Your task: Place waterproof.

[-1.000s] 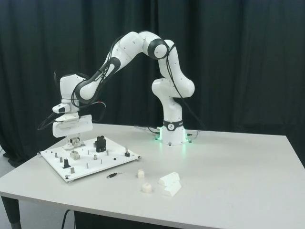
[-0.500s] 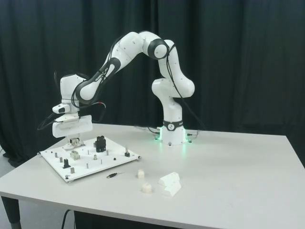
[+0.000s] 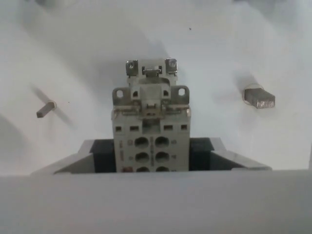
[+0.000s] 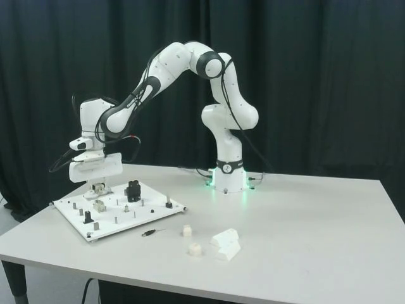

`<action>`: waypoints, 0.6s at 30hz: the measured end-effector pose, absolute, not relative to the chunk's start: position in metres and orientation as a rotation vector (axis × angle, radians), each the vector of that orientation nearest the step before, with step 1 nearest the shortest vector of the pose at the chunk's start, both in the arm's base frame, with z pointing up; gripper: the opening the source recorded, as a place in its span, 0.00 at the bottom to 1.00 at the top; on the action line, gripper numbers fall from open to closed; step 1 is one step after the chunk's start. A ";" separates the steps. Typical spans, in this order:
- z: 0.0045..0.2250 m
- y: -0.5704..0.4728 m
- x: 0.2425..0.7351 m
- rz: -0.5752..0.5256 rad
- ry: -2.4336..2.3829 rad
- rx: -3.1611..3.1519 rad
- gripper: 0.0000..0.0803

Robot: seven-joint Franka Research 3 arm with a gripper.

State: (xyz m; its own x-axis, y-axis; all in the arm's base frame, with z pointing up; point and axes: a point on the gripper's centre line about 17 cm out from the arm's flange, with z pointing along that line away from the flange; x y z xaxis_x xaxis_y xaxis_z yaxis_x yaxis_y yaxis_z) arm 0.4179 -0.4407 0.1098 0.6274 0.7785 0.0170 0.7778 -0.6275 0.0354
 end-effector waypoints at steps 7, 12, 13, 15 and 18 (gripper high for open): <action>0.112 -0.441 0.421 0.050 1.343 2.806 0.39; 0.114 -0.441 0.423 0.053 1.333 2.808 0.39; 0.114 -0.441 0.424 0.054 1.330 2.809 0.39; 0.116 -0.440 0.426 0.058 1.320 2.812 0.39; 0.119 -0.436 0.433 0.069 1.304 2.816 0.39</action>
